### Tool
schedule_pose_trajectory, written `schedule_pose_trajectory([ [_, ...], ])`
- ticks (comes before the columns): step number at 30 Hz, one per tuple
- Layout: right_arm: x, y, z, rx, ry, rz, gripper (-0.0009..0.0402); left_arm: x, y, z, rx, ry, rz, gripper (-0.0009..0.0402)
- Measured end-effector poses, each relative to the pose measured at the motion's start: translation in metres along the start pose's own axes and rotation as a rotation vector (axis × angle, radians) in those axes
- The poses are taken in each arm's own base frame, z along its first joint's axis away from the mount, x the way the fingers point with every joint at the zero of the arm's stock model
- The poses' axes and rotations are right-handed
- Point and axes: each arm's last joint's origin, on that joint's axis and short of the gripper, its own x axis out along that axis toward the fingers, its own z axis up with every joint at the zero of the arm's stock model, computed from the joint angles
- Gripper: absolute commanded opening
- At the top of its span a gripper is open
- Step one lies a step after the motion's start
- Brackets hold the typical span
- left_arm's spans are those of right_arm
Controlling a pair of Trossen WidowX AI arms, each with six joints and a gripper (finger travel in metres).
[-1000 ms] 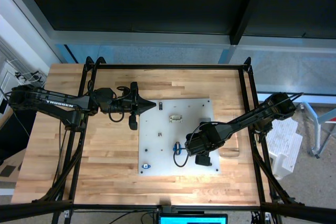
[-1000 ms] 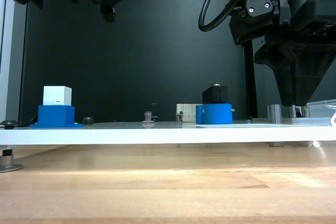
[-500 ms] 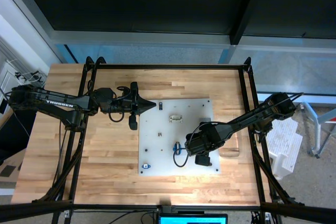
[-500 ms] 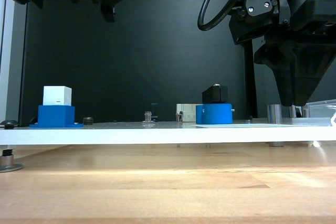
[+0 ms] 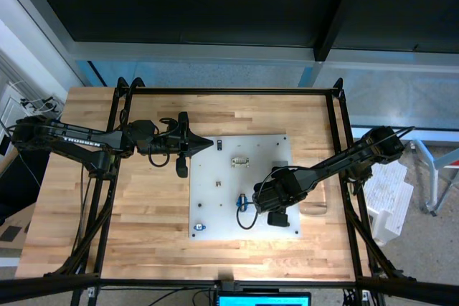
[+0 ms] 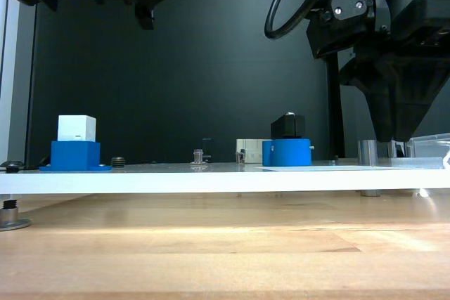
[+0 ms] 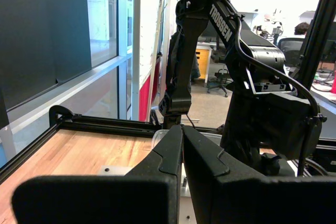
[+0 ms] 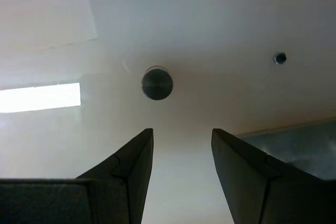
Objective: Pick the 16mm cylinder and install on the taskboard
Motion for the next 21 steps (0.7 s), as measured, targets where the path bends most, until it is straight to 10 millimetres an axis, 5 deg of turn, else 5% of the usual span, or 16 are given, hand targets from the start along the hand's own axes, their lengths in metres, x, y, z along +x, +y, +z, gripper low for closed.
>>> schedule_pose_trajectory([
  [13,-0.005,0.000,0.002,-0.083,-0.007,0.034,0.0116,0.000,0.000,0.000,0.000,0.001,0.000,0.0000],
  [21,-0.039,-0.021,0.006,-0.069,-0.152,0.080,0.0048,0.000,0.000,0.000,0.000,0.000,0.000,0.0000],
])
